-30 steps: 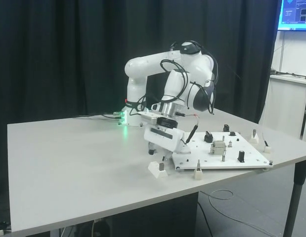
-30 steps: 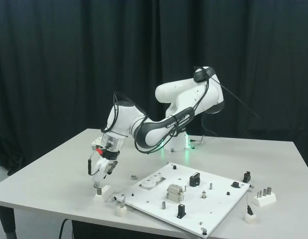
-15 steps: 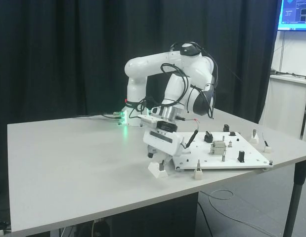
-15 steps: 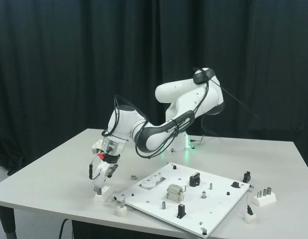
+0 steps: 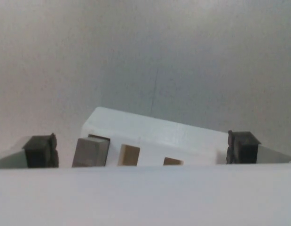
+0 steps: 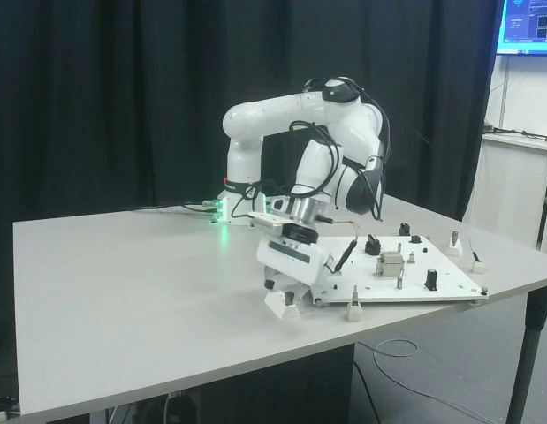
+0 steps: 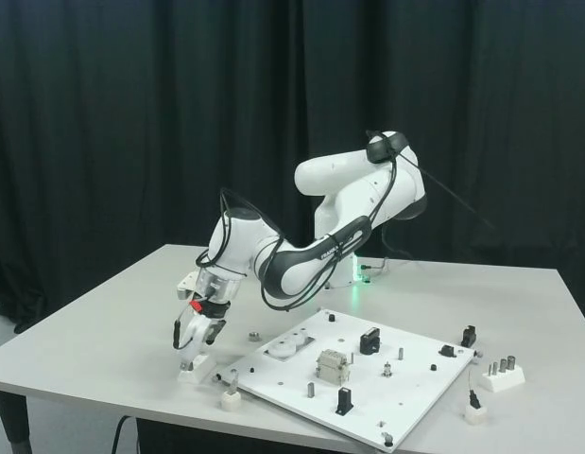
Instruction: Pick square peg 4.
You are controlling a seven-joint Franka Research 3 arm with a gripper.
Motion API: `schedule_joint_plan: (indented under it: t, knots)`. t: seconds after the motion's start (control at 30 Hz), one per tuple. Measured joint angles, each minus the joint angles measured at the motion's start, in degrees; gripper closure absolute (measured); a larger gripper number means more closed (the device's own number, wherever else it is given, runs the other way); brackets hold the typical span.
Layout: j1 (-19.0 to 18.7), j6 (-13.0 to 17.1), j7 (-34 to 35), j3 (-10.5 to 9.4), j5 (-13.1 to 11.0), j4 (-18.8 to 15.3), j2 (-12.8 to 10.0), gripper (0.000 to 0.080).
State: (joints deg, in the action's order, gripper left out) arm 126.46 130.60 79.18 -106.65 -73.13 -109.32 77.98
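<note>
We saw the claw low over a small white holder block on the grey worktop, its fingertips spread wide apart, one at each end of the block. Square peg 4 stood upright in the end socket of that block, nearer one fingertip yet seemingly not touched by either, though the wrist view was too partial to be sure. Two sockets beside it lay open. In the room views the block sat just beside the corner of the white assembly board
</note>
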Motion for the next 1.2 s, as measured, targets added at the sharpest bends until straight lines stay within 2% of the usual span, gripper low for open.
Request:
schedule_joint_plan:
  t: [0.2, 0.23, 0.37, 0.4, 0.7, 0.73, 0.87, 0.9, 1.2]
  knots:
    - [0.0, 0.8, 0.0, -0.38, -0.1, 0.0, 0.1, 0.0003]
    - [0.0, 0.8, 0.0, -0.38, -0.1, 0.1, 0.1, 0.0094]
    - [0.0, 0.8, -0.2, -0.38, -0.1, 0.3, 0.1, 0.0094]
    - [0.0, 0.9, -0.3, -0.38, -0.1, 0.3, 0.1, 0.0272]
    - [0.0, 0.9, -0.8, -0.38, -0.1, 0.5, 0.1, 0.0272]
    - [0.0, 0.9, -0.9, -0.38, -0.1, 0.5, 0.1, 0.0642]
    - [0.0, 0.9, -0.9, -0.38, -0.1, 0.5, 0.1, 0.0642]
    - [0.1, 1.0, -1.0, -0.38, -0.1, 0.5, 0.1, 0.0706]
    - [0.2, 1.4, -1.1, -0.07, 0.0, 0.3, 0.1, 0.0706]
